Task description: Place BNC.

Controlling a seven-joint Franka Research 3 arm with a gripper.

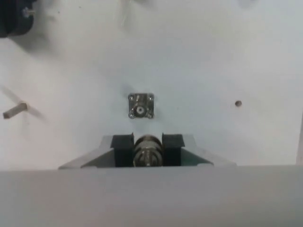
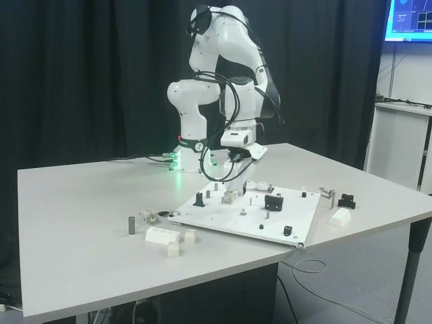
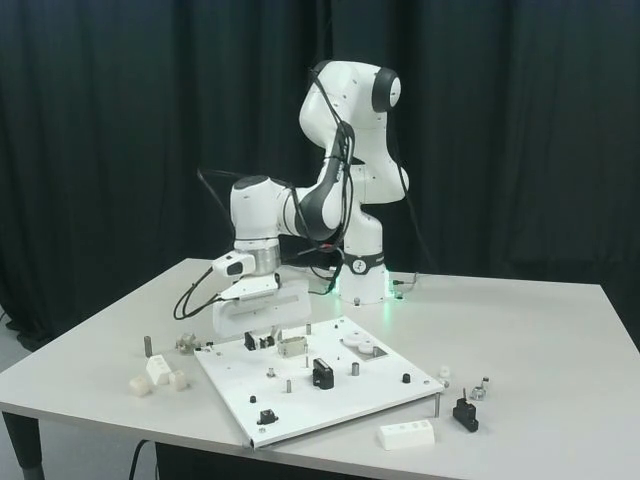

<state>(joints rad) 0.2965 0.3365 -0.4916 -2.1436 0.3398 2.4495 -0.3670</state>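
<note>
In the wrist view my gripper (image 1: 148, 143) is shut on a metal BNC plug (image 1: 148, 152), which sits between the two black finger pads (image 1: 122, 144). Just beyond the fingertips, a small square-flanged BNC socket (image 1: 140, 106) is fixed to the white board (image 1: 213, 71). The plug hangs above the board, short of the socket and roughly in line with it. The room views show the gripper (image 2: 233, 177) (image 3: 262, 315) low over the far left part of the board (image 2: 300, 217) (image 3: 385, 395).
A short peg (image 1: 14, 111), a small screw (image 1: 238, 103) and a black part (image 1: 14, 19) are on the board near the socket. Black fixtures (image 2: 273, 202) (image 3: 322, 374) stand mid-board. Loose white blocks (image 2: 164, 235) (image 3: 405, 434) lie on the grey table (image 2: 74, 202).
</note>
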